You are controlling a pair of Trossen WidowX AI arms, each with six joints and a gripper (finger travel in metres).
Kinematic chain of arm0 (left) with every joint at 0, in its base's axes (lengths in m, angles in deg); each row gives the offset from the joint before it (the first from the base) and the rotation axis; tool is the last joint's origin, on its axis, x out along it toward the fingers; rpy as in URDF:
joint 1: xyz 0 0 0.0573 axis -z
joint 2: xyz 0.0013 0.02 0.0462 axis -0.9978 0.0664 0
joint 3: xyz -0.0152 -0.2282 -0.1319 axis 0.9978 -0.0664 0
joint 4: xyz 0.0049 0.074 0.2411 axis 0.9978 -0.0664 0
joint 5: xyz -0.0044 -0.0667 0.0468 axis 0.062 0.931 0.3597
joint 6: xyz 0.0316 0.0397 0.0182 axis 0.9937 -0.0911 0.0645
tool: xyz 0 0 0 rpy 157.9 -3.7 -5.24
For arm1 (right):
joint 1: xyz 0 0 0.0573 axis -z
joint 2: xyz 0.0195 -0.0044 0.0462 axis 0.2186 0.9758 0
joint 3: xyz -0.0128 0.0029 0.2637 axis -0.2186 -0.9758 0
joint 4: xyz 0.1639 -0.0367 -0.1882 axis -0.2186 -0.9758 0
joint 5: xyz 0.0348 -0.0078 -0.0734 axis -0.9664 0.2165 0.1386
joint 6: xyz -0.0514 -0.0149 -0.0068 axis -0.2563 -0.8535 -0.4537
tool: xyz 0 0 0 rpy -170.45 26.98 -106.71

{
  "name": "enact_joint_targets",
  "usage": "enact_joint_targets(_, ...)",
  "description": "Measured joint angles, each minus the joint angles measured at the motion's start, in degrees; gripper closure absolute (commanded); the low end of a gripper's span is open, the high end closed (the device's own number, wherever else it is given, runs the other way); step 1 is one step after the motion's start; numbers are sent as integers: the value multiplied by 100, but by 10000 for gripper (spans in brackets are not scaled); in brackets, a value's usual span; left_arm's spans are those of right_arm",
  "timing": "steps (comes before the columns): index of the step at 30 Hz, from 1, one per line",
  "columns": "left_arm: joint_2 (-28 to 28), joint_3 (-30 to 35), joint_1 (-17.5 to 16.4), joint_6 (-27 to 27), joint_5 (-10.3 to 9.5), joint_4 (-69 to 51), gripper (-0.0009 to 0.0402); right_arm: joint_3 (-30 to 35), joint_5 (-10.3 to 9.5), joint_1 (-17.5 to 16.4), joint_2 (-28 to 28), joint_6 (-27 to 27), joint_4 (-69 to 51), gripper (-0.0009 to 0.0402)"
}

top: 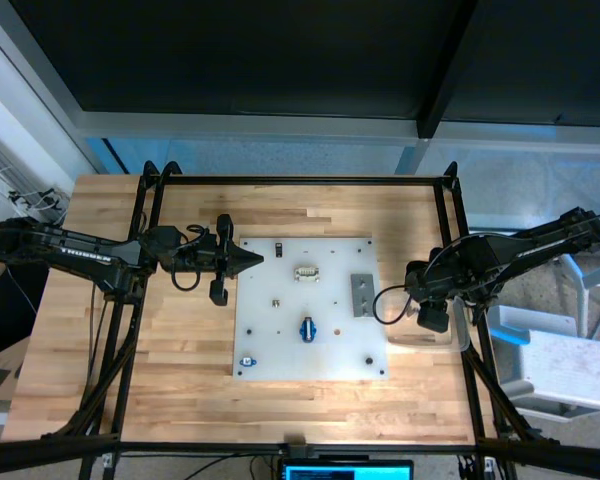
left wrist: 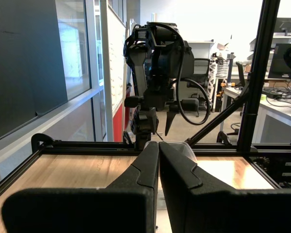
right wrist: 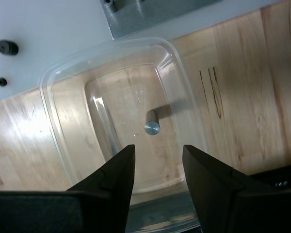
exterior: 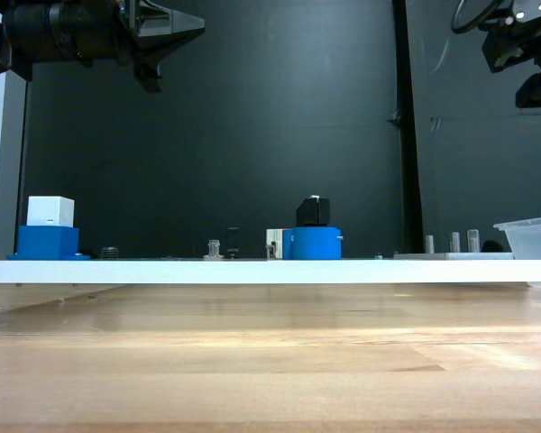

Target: Pick the 16mm cylinder and place it in the taskboard

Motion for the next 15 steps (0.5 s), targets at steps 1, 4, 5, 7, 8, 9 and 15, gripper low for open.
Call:
enact_joint_targets(1, 0, -2, 0, 2, 0, 0, 393, -2, 0, 0, 4, 140, 0, 239)
enact_joint_targets(4, 0, -2, 0, 0, 0, 2, 393, -57, 2, -4, 7, 605, 4, 230)
enact_joint_targets(5, 0, 0, 0, 2, -2, 0, 393, -81, 0, -9, 9, 763, 9, 227)
enact_joint_targets(7, 0, 0, 0, 0, 0, 2, 393, -151, 0, -17, 9, 1073, 33, 221)
enact_joint_targets(8, 0, 0, 0, 2, 0, 2, 393, -184, 0, -20, 9, 1215, 44, 218)
enact_joint_targets(9, 0, 0, 0, 0, 0, 2, 393, -227, 2, -20, 9, 1346, 83, 215)
enact_joint_targets(15, 0, -2, 0, 0, 0, 2, 393, -518, 4, -39, 9, 1840, 417, 205)
